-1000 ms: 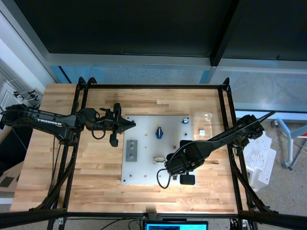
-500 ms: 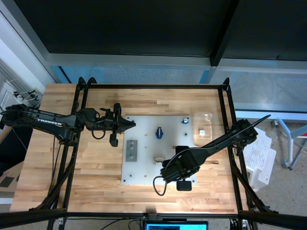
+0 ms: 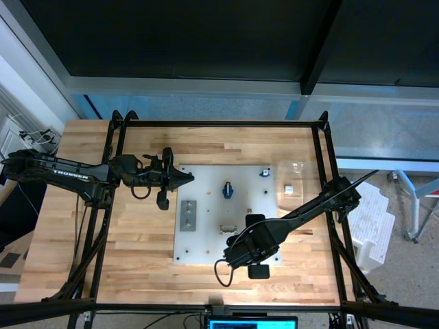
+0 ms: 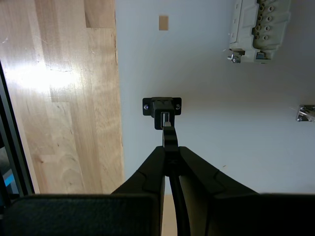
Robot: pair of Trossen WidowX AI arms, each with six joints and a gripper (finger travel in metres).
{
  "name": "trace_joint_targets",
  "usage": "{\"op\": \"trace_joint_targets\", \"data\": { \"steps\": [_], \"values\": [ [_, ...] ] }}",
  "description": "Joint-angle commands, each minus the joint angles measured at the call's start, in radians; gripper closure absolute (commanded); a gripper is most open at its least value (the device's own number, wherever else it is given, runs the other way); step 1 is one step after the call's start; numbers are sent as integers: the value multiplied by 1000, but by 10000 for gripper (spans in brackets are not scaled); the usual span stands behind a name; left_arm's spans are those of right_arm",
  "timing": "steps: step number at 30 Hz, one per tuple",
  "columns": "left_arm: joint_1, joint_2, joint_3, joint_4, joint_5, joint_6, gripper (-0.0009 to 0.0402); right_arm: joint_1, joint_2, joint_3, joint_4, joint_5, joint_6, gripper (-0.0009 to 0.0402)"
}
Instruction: Pick the USB connector and install on taskboard
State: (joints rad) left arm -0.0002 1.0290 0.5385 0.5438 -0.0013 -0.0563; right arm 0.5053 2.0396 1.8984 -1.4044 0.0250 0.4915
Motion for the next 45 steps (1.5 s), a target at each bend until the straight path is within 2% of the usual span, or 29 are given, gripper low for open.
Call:
{"op": "trace_joint_targets", "data": {
  "steps": [1,45],
  "values": [
    [0,0,0,0,0,0,393,1,-1,0,-2,0,0,394],
    [0,0,0,0,0,0,393,-1,30,-8,19,1,-3,393]
  ]
}}
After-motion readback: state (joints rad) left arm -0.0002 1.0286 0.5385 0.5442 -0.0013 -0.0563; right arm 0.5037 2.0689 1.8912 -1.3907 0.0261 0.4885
